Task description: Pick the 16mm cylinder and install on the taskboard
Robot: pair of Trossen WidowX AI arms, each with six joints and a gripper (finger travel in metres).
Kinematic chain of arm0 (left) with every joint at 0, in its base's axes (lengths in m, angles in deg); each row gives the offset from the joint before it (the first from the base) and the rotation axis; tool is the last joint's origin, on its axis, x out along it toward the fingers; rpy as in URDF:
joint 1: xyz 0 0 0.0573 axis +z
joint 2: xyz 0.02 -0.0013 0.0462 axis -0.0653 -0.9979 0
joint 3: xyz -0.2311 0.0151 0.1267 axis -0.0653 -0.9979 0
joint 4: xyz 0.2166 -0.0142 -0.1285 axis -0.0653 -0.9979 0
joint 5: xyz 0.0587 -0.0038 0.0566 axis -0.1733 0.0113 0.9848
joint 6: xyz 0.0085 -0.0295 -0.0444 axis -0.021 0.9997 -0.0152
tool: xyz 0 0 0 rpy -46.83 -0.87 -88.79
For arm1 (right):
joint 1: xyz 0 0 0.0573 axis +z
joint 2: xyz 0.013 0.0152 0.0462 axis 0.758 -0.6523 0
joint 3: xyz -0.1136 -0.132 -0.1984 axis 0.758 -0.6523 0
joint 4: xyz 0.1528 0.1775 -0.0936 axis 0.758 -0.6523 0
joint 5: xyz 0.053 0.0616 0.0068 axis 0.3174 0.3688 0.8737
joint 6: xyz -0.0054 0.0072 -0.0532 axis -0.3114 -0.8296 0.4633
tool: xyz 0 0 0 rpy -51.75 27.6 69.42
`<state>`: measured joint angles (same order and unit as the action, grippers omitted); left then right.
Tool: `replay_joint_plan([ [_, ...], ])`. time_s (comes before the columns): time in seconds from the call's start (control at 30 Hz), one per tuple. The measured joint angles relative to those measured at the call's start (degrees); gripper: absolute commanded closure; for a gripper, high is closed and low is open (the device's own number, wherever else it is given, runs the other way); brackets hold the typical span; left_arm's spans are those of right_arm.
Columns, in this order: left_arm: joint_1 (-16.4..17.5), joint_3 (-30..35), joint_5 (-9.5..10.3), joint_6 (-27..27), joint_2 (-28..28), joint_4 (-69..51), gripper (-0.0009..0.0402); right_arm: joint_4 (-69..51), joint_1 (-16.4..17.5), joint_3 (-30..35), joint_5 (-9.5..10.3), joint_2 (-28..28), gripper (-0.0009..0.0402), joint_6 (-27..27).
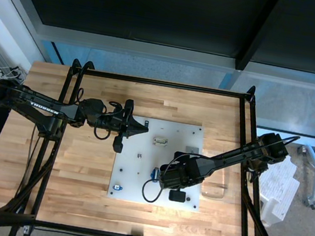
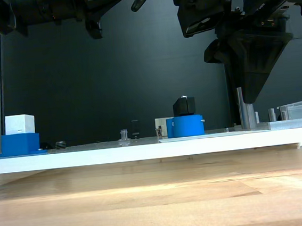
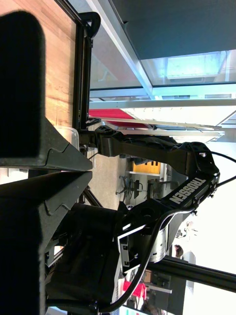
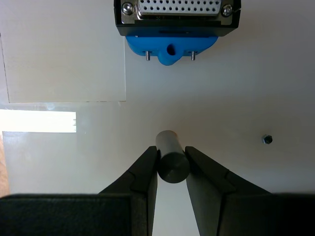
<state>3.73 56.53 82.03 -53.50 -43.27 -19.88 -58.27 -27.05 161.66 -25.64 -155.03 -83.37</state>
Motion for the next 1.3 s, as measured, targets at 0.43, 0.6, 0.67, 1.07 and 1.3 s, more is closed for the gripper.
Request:
replay_joint_plan([
  [0.43,0.0,0.0,0.0,0.0,0.0,0.0,0.0393,-0.1,-0.1,-0.1,0.09,0.5,0.0381,0.0],
  [0.6,0.0,0.0,0.0,0.0,0.0,0.0,0.0393,-0.2,-0.2,-0.1,0.09,0.7,0.0381,0.0],
  [0.67,0.0,0.0,0.0,0.0,0.0,0.0,0.0393,-0.3,-0.2,-0.1,0.09,0.8,0.0381,0.0],
  [1.07,0.0,0.0,0.0,0.0,0.0,0.0,0.0393,-1.0,-0.5,-0.1,0.15,1.1,0.0381,0.0],
  [1.3,0.0,0.0,0.0,0.0,0.0,0.0,0.0393,-0.4,-0.5,-0.2,0.04,1.1,0.0381,0.0],
])
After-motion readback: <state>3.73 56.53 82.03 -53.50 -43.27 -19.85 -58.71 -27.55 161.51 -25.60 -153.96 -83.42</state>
